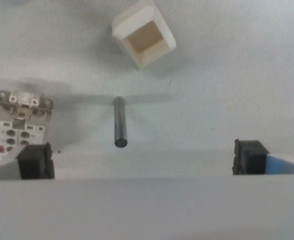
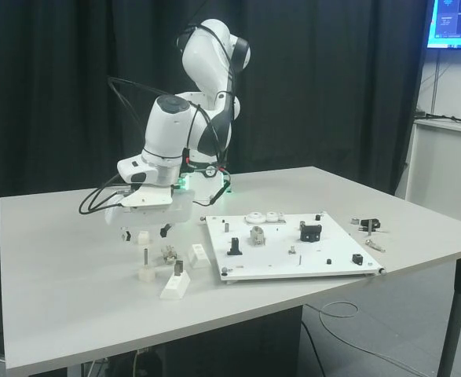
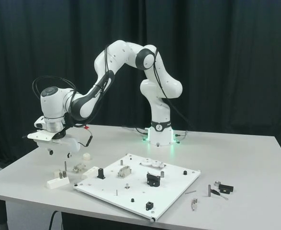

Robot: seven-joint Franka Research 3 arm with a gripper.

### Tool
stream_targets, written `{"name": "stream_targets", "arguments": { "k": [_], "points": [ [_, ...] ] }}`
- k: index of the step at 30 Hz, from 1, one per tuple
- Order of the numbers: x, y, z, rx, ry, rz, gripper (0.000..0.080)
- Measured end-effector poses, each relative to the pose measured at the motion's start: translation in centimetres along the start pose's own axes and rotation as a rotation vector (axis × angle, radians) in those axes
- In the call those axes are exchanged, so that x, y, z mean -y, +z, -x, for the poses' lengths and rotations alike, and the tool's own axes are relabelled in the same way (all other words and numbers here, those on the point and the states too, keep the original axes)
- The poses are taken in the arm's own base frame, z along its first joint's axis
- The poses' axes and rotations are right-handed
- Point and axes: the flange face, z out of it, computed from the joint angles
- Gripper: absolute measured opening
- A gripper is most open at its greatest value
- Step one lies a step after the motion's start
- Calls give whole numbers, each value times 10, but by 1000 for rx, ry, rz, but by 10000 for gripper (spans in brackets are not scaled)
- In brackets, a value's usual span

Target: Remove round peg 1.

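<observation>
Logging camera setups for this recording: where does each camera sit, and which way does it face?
Wrist view: on the arm's wrist, looking down past the gripper at an upright round peg and a white square cup; only the two black fingertips show.
First room view: off a table corner, facing the black curtain; shows the whole arm and the white board.
Second room view: across the table, facing the arm's base; the arm is fully visible.
Both room views share the arm, board and peg.
</observation>
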Motion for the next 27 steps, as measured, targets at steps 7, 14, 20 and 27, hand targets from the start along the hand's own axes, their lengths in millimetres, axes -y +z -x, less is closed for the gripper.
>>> {"name": "stream_targets", "arguments": {
  "k": [7,14,20,27],
  "points": [
    [1,-2,0,0,-2,0,800],
    [5,-6,0,-2,-2,1,800],
    [10,-11,0,0,1,2,800],
    [21,-20,0,5,30,-15,800]
  ]
}}
